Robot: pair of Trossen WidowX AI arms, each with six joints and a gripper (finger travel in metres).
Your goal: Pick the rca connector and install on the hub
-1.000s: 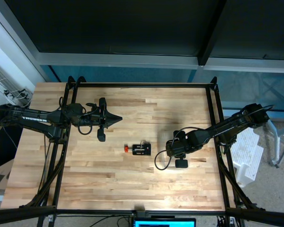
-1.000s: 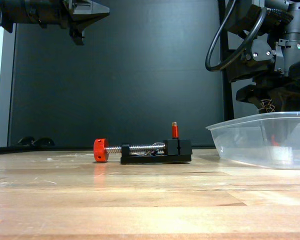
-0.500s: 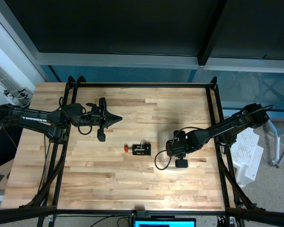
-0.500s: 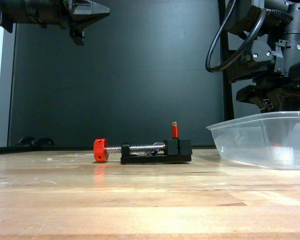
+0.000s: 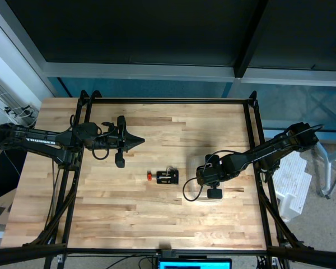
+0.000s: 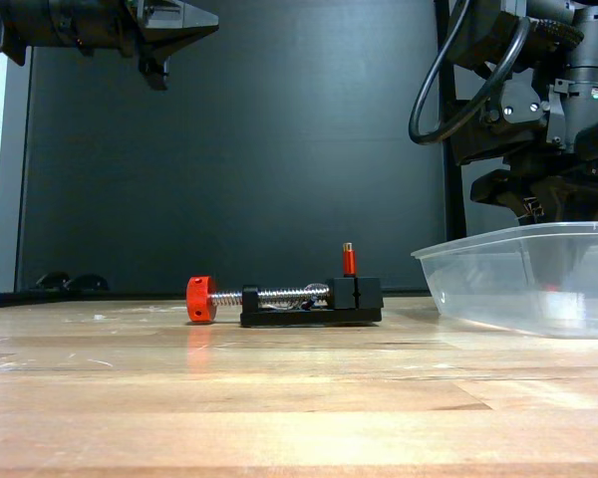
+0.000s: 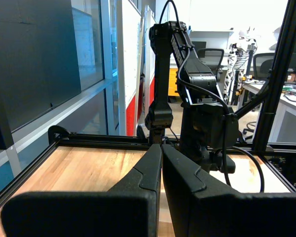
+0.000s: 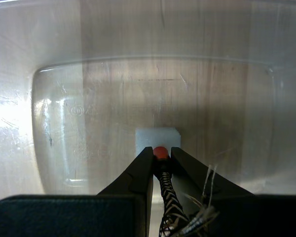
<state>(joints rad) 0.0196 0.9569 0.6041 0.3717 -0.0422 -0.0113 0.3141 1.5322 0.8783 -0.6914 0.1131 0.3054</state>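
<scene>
The right gripper (image 8: 161, 149) hangs low inside a clear plastic tray (image 6: 498, 241), its fingers drawn narrow and pinching the rca connector (image 8: 161, 153), a red-tipped piece with a braided lead trailing back between them. A small white cube (image 8: 158, 136) lies on the tray floor just beyond the tip. Over the last second this arm has hardly moved; only the red glint seen through the tray wall has shifted slightly, so the grasp looks settled and the lift about to start. Left of the tray, well apart, the hub (image 6: 309, 299) sits on the wooden table (image 5: 157, 224), its red-orange knob (image 6: 200, 299) pointing left, in the same place as before. The left gripper (image 7: 161, 146) hovers high over the table's left side with its fingers together and empty, unchanged.
</scene>
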